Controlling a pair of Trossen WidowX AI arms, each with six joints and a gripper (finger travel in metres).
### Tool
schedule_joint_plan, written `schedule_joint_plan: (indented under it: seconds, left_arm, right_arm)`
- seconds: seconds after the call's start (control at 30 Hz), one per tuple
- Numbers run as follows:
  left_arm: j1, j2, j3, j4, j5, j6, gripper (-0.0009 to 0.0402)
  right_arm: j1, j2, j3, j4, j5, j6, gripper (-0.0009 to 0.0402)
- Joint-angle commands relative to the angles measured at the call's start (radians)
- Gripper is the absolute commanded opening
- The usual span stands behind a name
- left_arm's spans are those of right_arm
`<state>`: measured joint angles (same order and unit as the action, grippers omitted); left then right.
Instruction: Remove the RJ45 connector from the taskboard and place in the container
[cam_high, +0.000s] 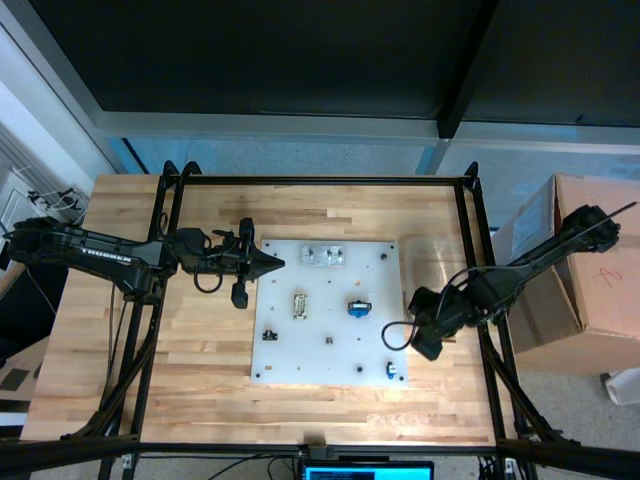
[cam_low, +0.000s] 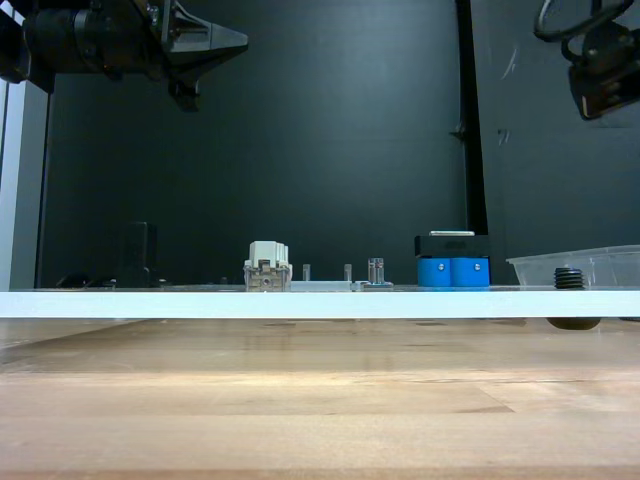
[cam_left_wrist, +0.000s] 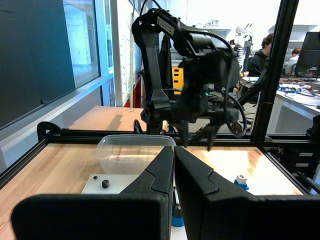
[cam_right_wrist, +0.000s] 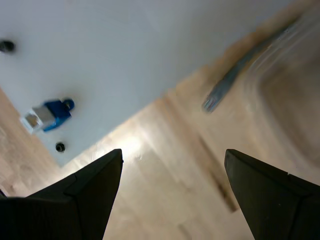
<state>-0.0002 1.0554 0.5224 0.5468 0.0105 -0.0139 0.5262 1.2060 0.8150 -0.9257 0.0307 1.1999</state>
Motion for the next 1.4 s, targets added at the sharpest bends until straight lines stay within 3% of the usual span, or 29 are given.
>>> schedule_joint_plan:
  seconds: [0.03, 0.5, 0.8, 1.03, 1.4]
  left_arm:
    - [0.0, 0.0, 0.0, 0.0, 0.0, 0.0, 0.0]
    - [0.0, 0.0, 0.0, 0.0, 0.0, 0.0, 0.0]
    - [0.0, 0.0, 0.0, 0.0, 0.0, 0.0, 0.0]
    - [0.0, 0.0, 0.0, 0.0, 0.0, 0.0, 0.0]
    - [0.0, 0.0, 0.0, 0.0, 0.0, 0.0, 0.0]
  right_arm:
    - [0.003, 0.047, 0.0, 0.002, -0.007, 0.09, 0.0286]
    - [-0.033, 0.192, -0.016, 0.039, -0.001, 0.209, 0.0286]
    - [-0.101, 0.222, -0.042, 0.11, 0.037, 0.196, 0.0286]
    - [-0.113, 0.245, -0.056, 0.113, 0.04, 0.195, 0.0286]
    - [-0.143, 0.262, -0.061, 0.124, 0.091, 0.199, 0.0286]
